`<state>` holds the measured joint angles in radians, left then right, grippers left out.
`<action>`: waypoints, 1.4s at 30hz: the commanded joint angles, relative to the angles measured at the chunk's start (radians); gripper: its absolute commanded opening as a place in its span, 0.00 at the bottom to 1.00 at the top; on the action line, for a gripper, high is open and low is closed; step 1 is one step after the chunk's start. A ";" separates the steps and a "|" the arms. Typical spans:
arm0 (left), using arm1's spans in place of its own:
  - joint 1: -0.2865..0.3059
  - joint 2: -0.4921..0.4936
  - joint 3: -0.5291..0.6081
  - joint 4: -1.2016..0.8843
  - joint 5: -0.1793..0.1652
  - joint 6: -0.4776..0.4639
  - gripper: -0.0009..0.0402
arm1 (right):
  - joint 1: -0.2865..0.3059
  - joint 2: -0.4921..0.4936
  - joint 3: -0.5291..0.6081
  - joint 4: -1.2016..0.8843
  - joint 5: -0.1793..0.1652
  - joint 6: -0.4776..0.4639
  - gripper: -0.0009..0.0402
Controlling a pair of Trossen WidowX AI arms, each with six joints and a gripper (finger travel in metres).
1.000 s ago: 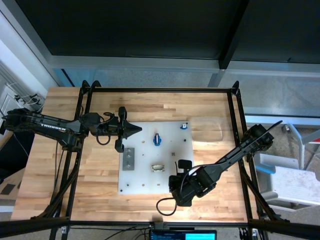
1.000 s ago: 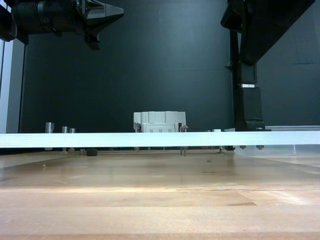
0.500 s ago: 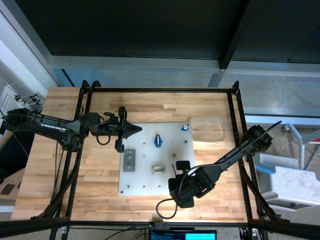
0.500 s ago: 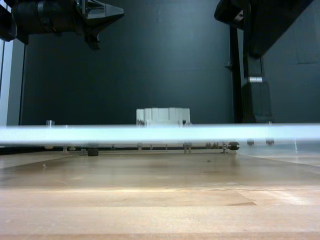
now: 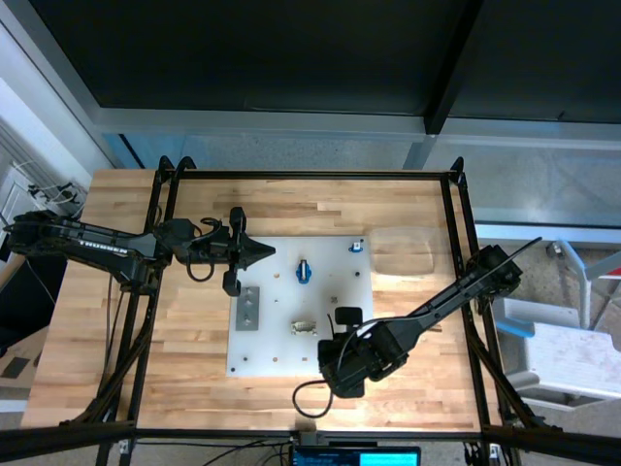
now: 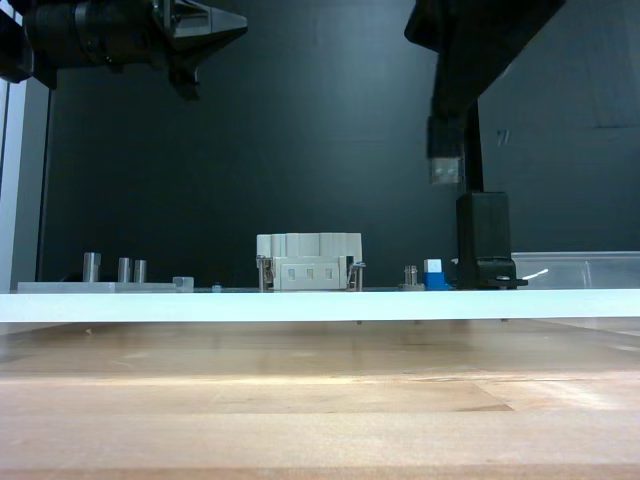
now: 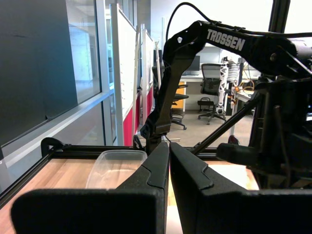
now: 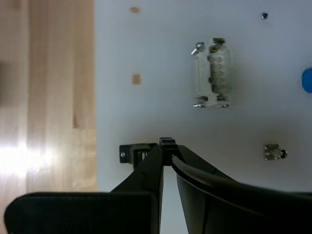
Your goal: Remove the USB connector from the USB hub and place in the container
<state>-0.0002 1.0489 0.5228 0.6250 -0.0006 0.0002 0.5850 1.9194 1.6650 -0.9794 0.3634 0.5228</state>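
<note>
**High view.** The left end effector (image 5: 264,252) hangs over the far left corner of the white square board (image 5: 281,351). Its fingers are drawn together to a point and hold nothing. The right end effector (image 5: 337,348) stands over the near right part of the board, close beside the silver-beige multi-pin connector (image 5: 305,328). A grey rectangular metal block (image 5: 250,311) and a blue upright connector (image 5: 305,271) are also on the board. The clear rounded-rectangular plastic container (image 5: 403,250) lies on the wooden counter (image 5: 194,388) just off the board's far right corner, well apart from the right end effector.

**Low view.** The small thin black USB connector (image 6: 445,150) hangs in the air under the right arm, silver plug end down. The black block-shaped USB hub (image 6: 484,240) stands on the board, just below and to the right of the plug. The two are apart.

**Left wrist view.** The left fingers show only a thin slit between them, with nothing in it. The container sits beyond them on the counter.

**Right wrist view.** The right fingers are narrow and meet at the tips, pinched on the USB connector, of which only a small black end shows. The USB hub sits just beside the fingertips, near the board's edge.
</note>
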 commanded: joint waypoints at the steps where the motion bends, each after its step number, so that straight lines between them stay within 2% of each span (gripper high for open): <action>1: 0.000 0.000 0.000 0.000 0.000 0.000 0.02 | 0.014 -0.025 -0.032 0.004 0.011 0.047 0.02; 4: 0.000 0.000 0.000 0.001 0.000 0.000 0.02 | 0.023 -0.062 -0.078 0.013 0.026 0.078 0.02; 13: 0.000 0.000 0.000 0.001 0.000 0.000 0.02 | 0.026 -0.199 -0.176 0.018 0.031 0.124 0.02; 20: 0.000 0.000 0.000 -0.015 0.000 0.000 0.02 | -0.006 -0.341 -0.293 0.018 0.032 0.139 0.02; 32: 0.000 0.000 0.000 -0.019 0.000 0.000 0.02 | -0.139 -0.580 -0.493 0.013 0.033 0.146 0.02; 42: 0.000 0.000 0.000 -0.020 0.000 0.000 0.02 | -0.309 -0.742 -0.627 0.002 0.032 0.154 0.02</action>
<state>-0.0002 1.0489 0.5228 0.6048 -0.0010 -0.0002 0.2977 1.1881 1.0477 -0.9798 0.3965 0.6716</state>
